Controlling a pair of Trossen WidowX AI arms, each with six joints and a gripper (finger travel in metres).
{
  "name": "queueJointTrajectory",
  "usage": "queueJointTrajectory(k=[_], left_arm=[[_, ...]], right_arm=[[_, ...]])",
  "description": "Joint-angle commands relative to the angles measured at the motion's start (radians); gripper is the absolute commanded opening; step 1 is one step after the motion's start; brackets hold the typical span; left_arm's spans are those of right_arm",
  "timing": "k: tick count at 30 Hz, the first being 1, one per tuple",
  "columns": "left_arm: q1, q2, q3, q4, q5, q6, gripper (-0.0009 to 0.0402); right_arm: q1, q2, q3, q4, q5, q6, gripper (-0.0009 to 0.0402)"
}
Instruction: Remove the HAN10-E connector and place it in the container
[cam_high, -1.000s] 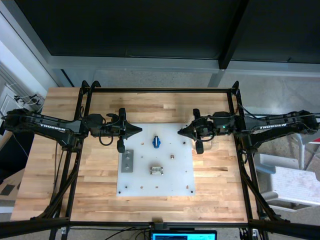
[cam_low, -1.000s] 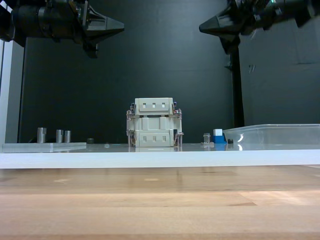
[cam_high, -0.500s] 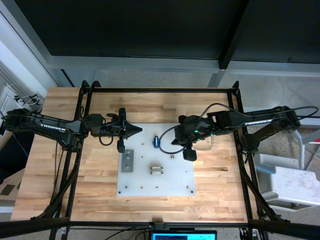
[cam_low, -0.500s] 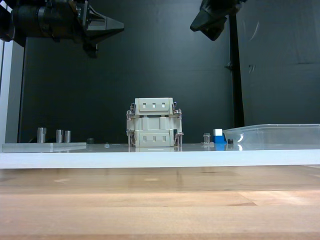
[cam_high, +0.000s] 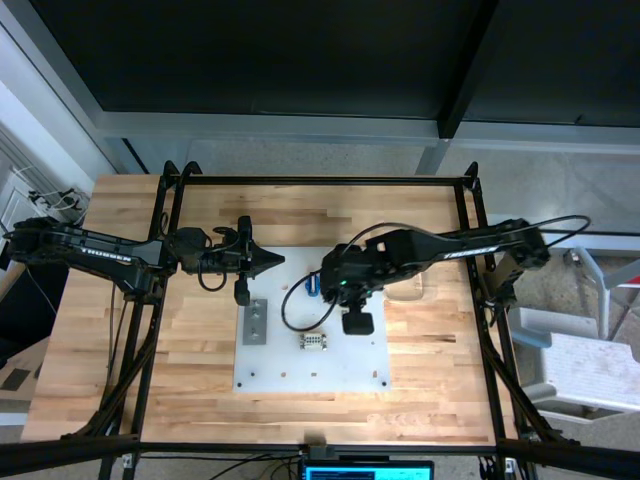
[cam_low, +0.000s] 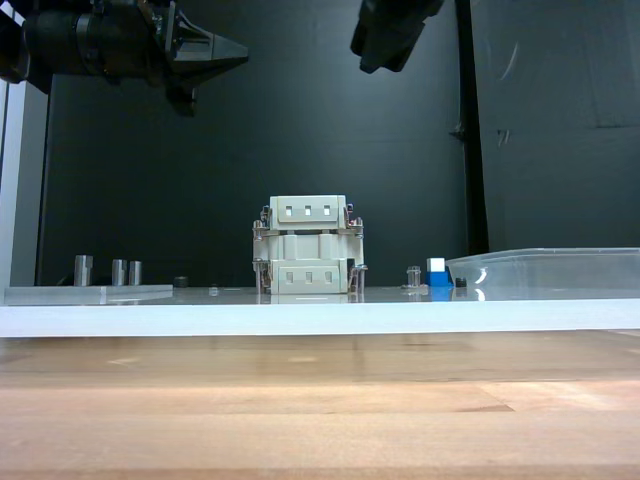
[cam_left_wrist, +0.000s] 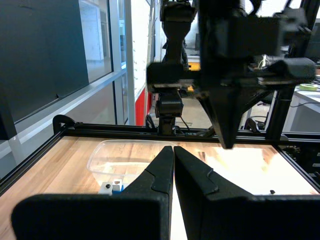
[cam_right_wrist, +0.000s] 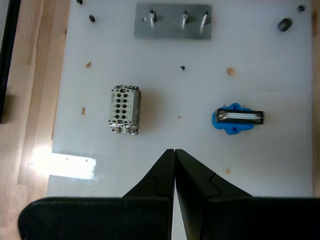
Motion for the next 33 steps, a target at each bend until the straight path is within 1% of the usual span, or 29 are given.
queueJointTrajectory(k=[1,6,13,18,24,28,33], left_arm=[[0.000,0.000,0.000,0.000,0.000,0.000,0.0000],[0.000,0.000,0.000,0.000,0.000,0.000,0.0000],[0.000,0.000,0.000,0.000,0.000,0.000,0.0000],[0.000,0.000,0.000,0.000,0.000,0.000,0.0000],[0.000,0.000,0.000,0.000,0.000,0.000,0.0000],[0.000,0.000,0.000,0.000,0.000,0.000,0.0000],[0.000,0.000,0.000,0.000,0.000,0.000,0.0000]], right_arm=[[0.012,0.072,0.075,-0.048,0.001,0.011,0.0001],[0.029,0.166,0.178,-0.102,0.003,0.030,0.0019],[0.055,0.272,0.277,-0.124,0.003,0.045,0.0083],[0.061,0.317,0.290,-0.122,0.002,0.048,0.0140],[0.072,0.362,0.290,-0.111,0.001,0.077,0.0205],[0.077,0.387,0.290,-0.090,0.000,0.099,0.0235],[0.089,0.402,0.288,-0.081,0.006,0.131,0.0258]])
